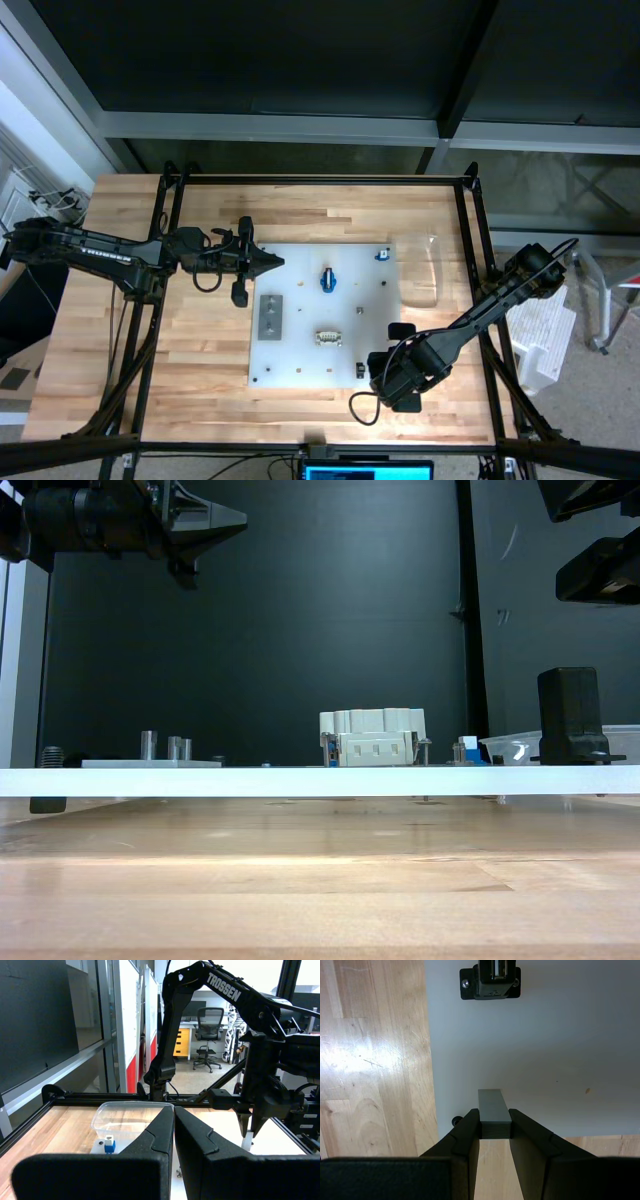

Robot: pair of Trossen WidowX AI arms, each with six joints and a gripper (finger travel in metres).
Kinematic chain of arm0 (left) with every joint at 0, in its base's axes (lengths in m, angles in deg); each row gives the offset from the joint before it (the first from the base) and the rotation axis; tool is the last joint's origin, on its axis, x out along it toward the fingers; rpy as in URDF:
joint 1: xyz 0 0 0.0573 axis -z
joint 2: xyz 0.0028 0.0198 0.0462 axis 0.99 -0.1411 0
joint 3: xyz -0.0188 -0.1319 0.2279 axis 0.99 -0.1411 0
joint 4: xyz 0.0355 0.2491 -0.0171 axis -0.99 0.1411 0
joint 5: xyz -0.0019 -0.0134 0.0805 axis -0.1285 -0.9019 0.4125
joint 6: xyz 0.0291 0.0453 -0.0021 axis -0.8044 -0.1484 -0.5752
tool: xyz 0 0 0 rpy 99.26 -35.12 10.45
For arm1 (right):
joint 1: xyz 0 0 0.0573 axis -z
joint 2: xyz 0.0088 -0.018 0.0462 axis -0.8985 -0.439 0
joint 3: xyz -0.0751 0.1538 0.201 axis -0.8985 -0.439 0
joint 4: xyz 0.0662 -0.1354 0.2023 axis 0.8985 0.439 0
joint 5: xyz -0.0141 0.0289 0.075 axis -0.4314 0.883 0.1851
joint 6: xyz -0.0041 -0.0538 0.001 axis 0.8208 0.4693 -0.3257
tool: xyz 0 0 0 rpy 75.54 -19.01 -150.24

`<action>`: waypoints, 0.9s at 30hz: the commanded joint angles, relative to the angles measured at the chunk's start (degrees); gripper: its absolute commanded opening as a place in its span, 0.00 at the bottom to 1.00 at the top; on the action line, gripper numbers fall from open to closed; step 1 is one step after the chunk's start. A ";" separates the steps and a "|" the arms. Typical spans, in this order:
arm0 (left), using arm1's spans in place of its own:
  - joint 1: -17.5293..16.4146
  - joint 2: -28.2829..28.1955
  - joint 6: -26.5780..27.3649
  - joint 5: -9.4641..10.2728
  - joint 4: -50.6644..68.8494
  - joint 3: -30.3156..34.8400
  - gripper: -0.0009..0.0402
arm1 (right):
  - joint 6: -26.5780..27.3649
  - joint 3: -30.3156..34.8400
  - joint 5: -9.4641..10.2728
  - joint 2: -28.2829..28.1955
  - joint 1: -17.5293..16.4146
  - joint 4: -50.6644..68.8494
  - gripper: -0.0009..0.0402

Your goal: Pick the 16mm bar and install on taskboard

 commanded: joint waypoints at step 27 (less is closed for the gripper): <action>0.00 -0.02 0.00 0.00 -0.02 0.02 0.02 | 0.02 -0.35 -0.55 0.00 0.04 0.04 0.02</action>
